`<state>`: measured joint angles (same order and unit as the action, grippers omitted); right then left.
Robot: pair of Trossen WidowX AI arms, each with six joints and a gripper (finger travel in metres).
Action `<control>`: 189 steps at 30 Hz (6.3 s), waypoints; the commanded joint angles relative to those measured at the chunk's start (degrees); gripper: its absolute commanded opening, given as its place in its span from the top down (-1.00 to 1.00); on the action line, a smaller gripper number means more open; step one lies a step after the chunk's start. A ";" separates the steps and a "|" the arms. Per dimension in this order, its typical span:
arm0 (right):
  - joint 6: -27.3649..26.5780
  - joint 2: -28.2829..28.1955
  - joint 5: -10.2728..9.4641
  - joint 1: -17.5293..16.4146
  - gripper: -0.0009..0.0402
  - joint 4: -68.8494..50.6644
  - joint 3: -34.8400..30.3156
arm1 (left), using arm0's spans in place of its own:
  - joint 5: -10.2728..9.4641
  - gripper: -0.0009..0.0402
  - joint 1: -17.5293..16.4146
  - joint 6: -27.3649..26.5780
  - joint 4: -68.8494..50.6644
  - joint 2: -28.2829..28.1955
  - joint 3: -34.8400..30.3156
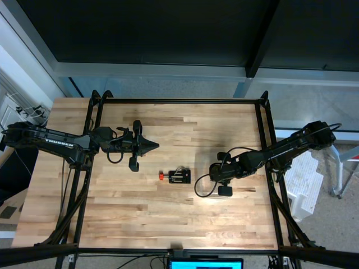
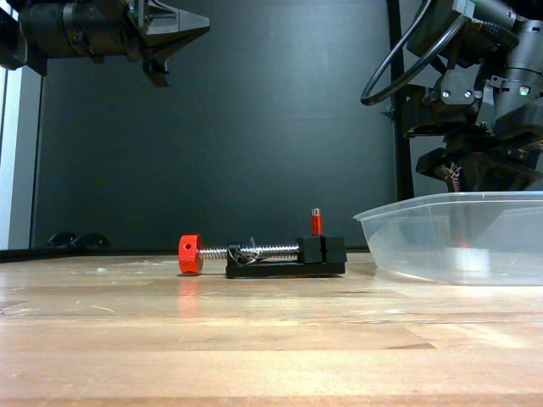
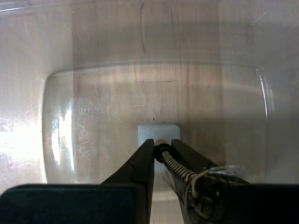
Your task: Pick the RCA connector and install on taskboard
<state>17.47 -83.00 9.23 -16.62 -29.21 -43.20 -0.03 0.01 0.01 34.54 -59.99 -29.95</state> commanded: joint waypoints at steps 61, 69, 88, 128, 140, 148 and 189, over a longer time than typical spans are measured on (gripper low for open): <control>-2.43 -3.26 -0.26 4.39 0.95 -13.35 -21.03 | 0.00 0.96 0.00 -0.02 0.00 0.00 0.00; -3.45 -10.16 -0.42 5.97 0.95 -13.44 -28.17 | 0.00 0.96 0.00 0.00 0.00 0.00 0.00; -4.31 -19.65 -1.70 6.62 0.95 -13.20 -35.80 | 0.00 0.96 0.00 -0.02 0.00 -0.02 0.00; -3.96 -19.65 -1.70 6.60 0.95 -8.85 -32.81 | 0.00 0.96 -0.02 0.00 0.02 -0.02 0.00; -4.02 -19.65 -1.68 6.60 0.95 -8.09 -32.65 | 0.00 0.96 0.00 0.00 0.00 -0.02 0.00; -3.82 -19.65 -1.75 6.60 0.95 -7.17 -31.76 | 0.00 0.96 -0.02 0.00 0.00 0.00 0.00; -3.87 -22.12 -1.75 6.62 0.95 -3.89 -30.32 | 0.00 0.96 0.00 0.00 0.00 0.00 0.00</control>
<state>13.61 -105.14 7.49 -9.98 -32.88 -73.60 -0.03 0.01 -0.01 34.54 -59.99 -29.95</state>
